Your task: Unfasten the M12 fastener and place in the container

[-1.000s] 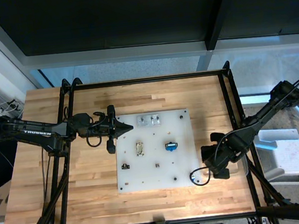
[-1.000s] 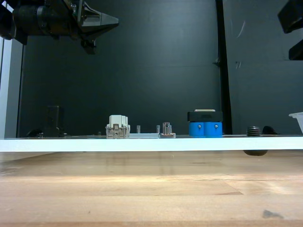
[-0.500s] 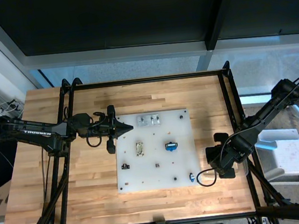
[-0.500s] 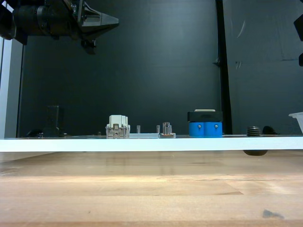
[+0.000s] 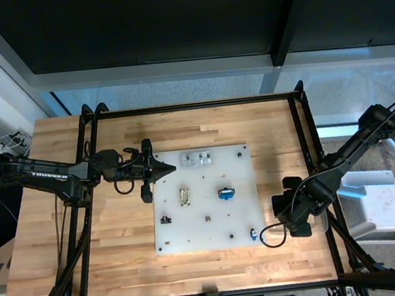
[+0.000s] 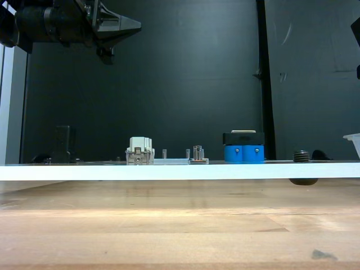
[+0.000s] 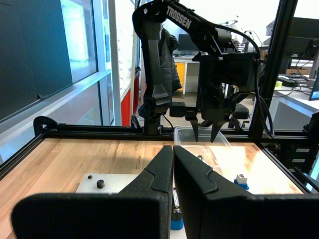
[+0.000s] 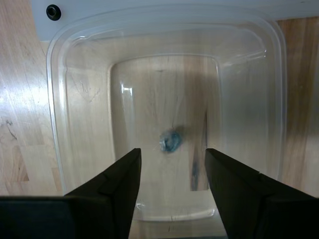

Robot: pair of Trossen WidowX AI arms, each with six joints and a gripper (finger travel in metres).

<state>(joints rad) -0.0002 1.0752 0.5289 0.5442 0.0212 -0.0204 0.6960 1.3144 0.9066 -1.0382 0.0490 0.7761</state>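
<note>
Pale wood bench [image 5: 124,256] under a black frame, with dark panels behind. A white task board [image 5: 192,227] sits mid-bench.

- Right end effector [image 8: 172,153]: hangs directly above the container [image 8: 57,109], just off the board's right edge. Its fingers [image 8: 119,184] are spread wide with nothing between them.
- Nut [image 8: 171,141]: lies loose on the container floor, near the middle and apart from every wall. The wrist camera looks straight down at it.
- Stud [image 6: 302,156]: in the low view its ribs are bare and nothing sits on top.
- Left end effector [image 7: 173,148]: raised over the board's far left edge, pointing inward. Its fingers are pressed together and empty. It looks parked.

Judgement: the nut is off its threads and in the tray, so the task looks complete or nearly so. What remains is probably pulling the right arm clear.

Handling, should a re-grasp be needed:
- The nut is small, rigid metal, light and smooth-faced.
- It will likely skate or roll on the slick plastic if nudged.
- The best hold is across two opposite flats, coming straight down.
- The tray is thin and light, so a sideways push could shift it.
</note>
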